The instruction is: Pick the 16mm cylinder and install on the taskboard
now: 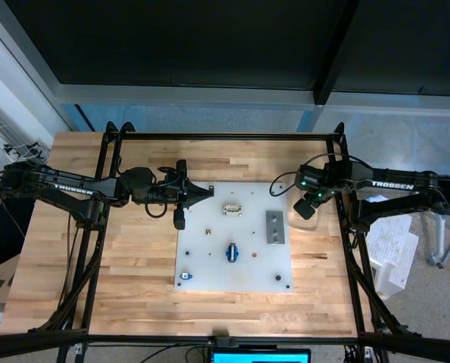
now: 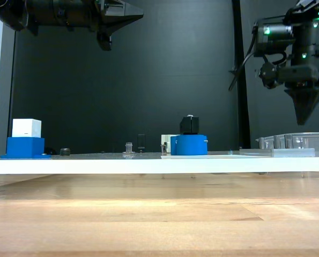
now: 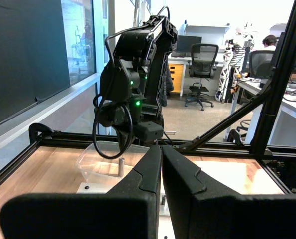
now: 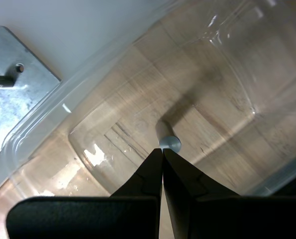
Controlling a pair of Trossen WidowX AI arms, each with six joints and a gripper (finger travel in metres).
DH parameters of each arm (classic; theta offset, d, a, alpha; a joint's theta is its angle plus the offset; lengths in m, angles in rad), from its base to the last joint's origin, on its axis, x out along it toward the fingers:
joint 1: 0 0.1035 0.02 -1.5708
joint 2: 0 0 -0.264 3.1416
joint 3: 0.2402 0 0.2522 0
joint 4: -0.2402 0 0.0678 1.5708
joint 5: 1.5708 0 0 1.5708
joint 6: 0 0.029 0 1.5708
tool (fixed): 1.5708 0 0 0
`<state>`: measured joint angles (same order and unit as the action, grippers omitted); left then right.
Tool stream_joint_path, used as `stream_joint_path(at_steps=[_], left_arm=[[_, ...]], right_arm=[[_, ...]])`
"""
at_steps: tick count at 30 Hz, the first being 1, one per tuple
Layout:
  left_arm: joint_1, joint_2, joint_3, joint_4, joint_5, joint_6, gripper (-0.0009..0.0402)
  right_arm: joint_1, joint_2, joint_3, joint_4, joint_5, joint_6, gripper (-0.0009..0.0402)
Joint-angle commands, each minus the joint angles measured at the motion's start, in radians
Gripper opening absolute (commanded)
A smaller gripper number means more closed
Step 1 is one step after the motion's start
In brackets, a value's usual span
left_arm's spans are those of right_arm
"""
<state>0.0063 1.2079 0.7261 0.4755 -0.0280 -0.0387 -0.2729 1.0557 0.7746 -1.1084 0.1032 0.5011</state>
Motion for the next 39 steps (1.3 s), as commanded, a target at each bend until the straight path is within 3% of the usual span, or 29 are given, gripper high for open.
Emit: stream_joint_path(at_steps=[1, 19, 26, 29, 33, 39], left_arm=[[0.0, 0.0, 0.0, 0.0, 0.0, 0.0, 0.0001], [0.0, 0.0, 0.0, 0.0, 0.0, 0.0, 0.0001], [0.0, 0.0, 0.0, 0.0, 0.0, 0.0, 0.0001], [0.0, 0.0, 0.0, 0.0, 0.0, 0.0, 0.0001], [0.0, 0.0, 0.0, 0.0, 0.0, 0.0, 0.0001], [0.0, 0.0, 0.0, 0.0, 0.0, 0.0, 0.0001]], right_arm=[[0.001, -0.016, 0.03, -0.027, -0.001, 0.0, 0.0], [0.001, -0.018, 0.058, -0.059, 0.002, 0.035, 0.0], [0.001, -0.018, 0.058, -0.058, 0.036, 0.073, 0.0], [0.0, -0.017, 0.058, -0.058, 0.036, 0.079, 0.0003], [0.001, -0.017, 0.058, -0.058, 0.036, 0.087, 0.0035], [0.0, -0.013, 0.05, -0.056, 0.036, 0.116, 0.0116]])
